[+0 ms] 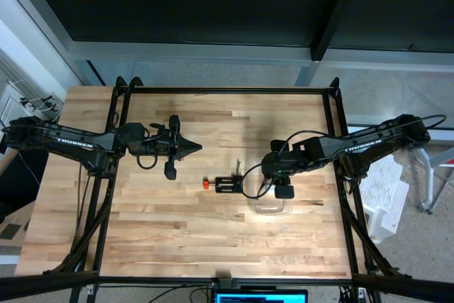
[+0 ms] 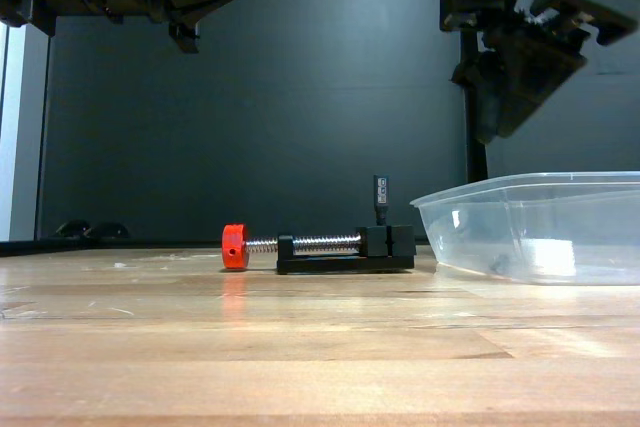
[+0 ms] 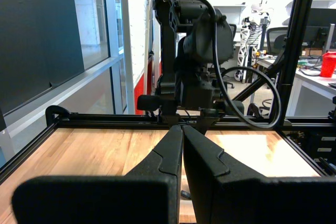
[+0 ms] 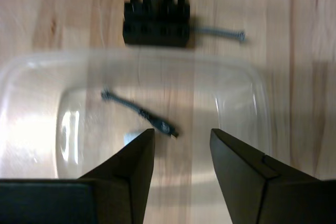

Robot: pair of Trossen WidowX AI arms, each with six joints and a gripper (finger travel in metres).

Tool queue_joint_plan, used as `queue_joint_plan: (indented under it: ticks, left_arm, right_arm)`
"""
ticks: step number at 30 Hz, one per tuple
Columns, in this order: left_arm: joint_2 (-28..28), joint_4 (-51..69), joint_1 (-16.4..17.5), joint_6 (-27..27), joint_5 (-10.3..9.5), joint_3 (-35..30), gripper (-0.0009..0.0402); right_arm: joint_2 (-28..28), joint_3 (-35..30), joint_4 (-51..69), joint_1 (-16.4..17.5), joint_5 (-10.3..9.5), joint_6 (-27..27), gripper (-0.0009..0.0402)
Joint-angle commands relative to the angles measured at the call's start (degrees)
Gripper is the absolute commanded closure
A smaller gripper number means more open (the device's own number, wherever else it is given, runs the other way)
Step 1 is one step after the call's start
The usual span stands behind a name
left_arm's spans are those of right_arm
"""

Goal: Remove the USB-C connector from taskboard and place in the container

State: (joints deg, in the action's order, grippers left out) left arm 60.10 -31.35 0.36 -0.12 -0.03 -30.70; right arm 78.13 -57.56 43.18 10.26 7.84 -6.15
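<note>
Currently: right fingers (image 4: 134, 166) are spread apart with nothing between them. The right gripper (image 4: 181, 141) hangs over the container (image 4: 260, 108), pointing down into it. Below the gap lies the USB-C connector (image 4: 142, 113), a slim dark stick slanted across the tub's floor. It looks smeared, so it may not be quite at rest; cannot tell. The taskboard (image 4: 156, 27) sits just beyond the tub's far wall, with a thin grey pin (image 4: 218, 33) at its side.

Left gripper (image 3: 181, 129): fingers pressed together, empty, held high over the left part of the table (image 1: 177, 232), well apart from the work.

Progress (judgement): connector is out of the taskboard and inside the container. Removal is done, and placement is done or all but done. At most the right arm has to pull clear.

View notes:
- Only the right wrist view shows the connector.
- In the high view the right gripper covers that part of the tub.
- In the low view the tub's cloudy wall hides its floor.
- The low view alone gives heights: both grippers are well above the table, and the pin stands upright on the taskboard.
- It also shows the orange-red knob (image 2: 234, 246) at the end away from the container.
</note>
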Motion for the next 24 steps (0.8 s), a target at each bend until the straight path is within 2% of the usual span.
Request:
queue_joint_plan:
  ticks: [1, 7, 10, 13, 22, 24]
  left_arm:
    - [0.02, 0.00, 0.02, 0.00, 0.00, 0.00, 0.0393]
    - [0.02, 0.00, 0.00, 0.00, 0.00, 0.00, 0.0393]
    - [0.02, -0.02, 0.00, 0.00, 0.00, 0.00, 0.0393]
    - [0.02, -0.02, 0.02, 0.00, 0.00, 0.00, 0.0393]
    - [0.02, 0.00, 0.00, 0.00, 0.00, 0.00, 0.0393]
    - [0.02, 0.00, 0.00, 0.00, 0.00, 0.00, 0.0393]
  right_arm:
    - [-1.92, -0.04, -3.82, -0.74, -0.02, 0.15, 0.0289]
    - [-7.02, 1.44, -13.18, -3.93, 0.02, 0.76, 0.0398]
    - [-9.25, 2.29, -17.62, -5.25, -1.07, 2.25, 0.0383]
    - [-10.62, 2.84, -22.49, -6.05, -3.54, 3.85, 0.0389]
    - [-13.66, 6.73, -38.10, -9.14, -3.63, 4.37, 0.0393]
    - [-14.40, 8.02, -41.31, -9.66, -5.03, 5.27, 0.0393]
